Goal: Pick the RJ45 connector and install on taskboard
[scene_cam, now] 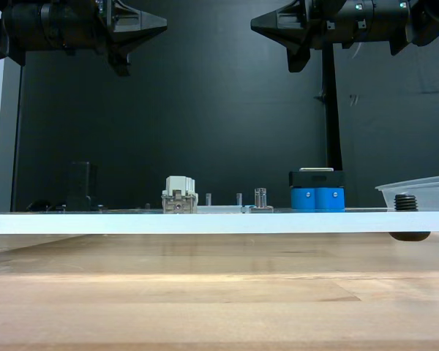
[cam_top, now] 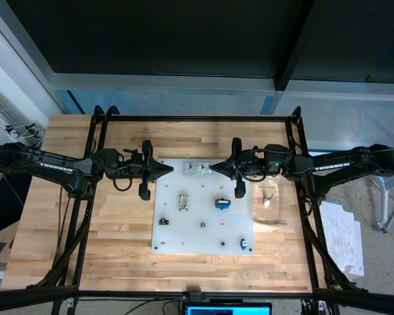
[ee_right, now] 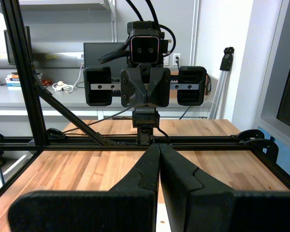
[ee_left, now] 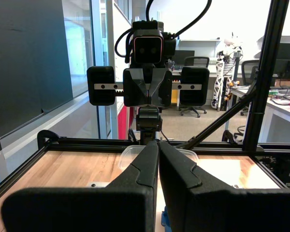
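Observation:
The white taskboard (cam_top: 203,210) lies in the middle of the table with small metal, black and blue fittings on it. The RJ45 connector (cam_top: 268,199) is a tiny pale plug lying inside the clear tray (cam_top: 270,220) to the right of the board. My left gripper (cam_top: 171,169) hovers high over the board's far left corner, shut with nothing held. My right gripper (cam_top: 212,168) hovers high over the board's far edge, also shut and empty. The two point at each other, tips apart. In the wrist views each gripper's fingers (ee_left: 150,164) (ee_right: 152,166) meet.
A black frame (cam_top: 197,119) of rails surrounds the table. On the board stand a grey-white connector block (scene_cam: 179,197) and a blue fitting (scene_cam: 318,191). Bare wood lies in front of the board and to its left.

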